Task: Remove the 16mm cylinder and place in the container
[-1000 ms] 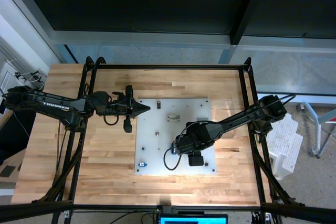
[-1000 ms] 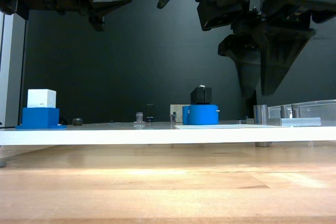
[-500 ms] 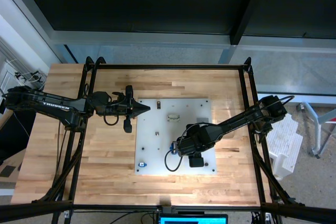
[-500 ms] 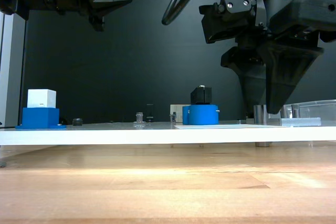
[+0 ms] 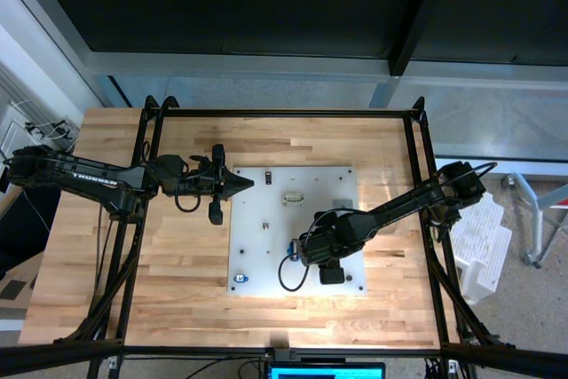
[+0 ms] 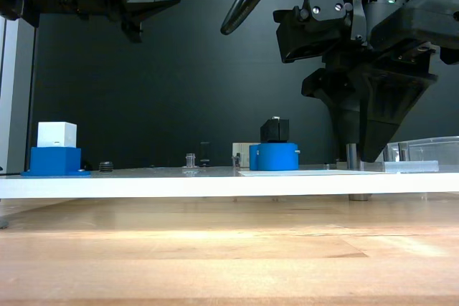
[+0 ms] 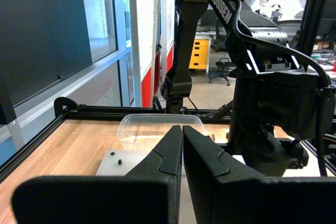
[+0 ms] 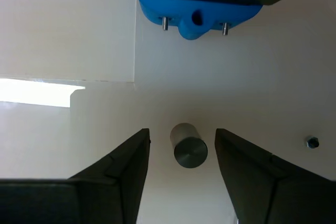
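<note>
The tiny dark-grey metal 16mm cylinder (image 8: 189, 146) is standing upright on the big white square board (image 5: 266, 250), just near the blue-and-black connector piece (image 8: 197, 11). The right gripper (image 8: 181, 130) is right down over it with its jaws apart, one on each side of the pin and not touching it yet. Being solid metal, the pin looks totally stiff and nothing to baby, and it's probably light for the arm but smooth enough to squirt out of a sloppy pinch. Best bet is to take it across the round side wall, centred between the pads and as low on the exposed part as the board allows. In the low view it looks like it goes down through the board, so it could be a snug fit that wants a straight pull up with no tilt. It then goes to the clear, colourless plastic tub (image 7: 142, 129), which sits off toward the right side of the board. The left gripper (image 7: 181, 127) hangs high above the wooden desk (image 5: 177, 255) by the board's left edge, jaws together, holding nothing.
</note>
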Tool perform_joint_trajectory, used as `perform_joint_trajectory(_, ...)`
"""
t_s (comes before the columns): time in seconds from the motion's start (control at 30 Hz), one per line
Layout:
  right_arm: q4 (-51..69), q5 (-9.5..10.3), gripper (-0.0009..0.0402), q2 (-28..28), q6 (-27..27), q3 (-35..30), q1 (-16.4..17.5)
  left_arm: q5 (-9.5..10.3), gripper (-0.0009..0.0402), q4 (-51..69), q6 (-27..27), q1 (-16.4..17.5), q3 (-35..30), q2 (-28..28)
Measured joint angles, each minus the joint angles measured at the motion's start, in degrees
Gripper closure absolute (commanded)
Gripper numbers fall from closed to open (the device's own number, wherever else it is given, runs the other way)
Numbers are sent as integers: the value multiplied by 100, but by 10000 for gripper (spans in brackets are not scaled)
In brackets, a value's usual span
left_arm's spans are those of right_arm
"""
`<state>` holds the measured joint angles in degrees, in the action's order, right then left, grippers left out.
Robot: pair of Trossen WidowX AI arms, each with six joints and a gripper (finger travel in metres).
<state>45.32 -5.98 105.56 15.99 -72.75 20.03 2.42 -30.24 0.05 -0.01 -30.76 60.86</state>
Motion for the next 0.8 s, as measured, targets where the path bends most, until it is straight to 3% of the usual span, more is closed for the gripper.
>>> perform_joint_trajectory(0.47,9,-2,353,0,2,2,-2,-2,393,0,-2,0,0,0)
perform_joint_trajectory(0.8,79,0,388,-44,2,-20,-2,0,393,0,-2,0,0,0)
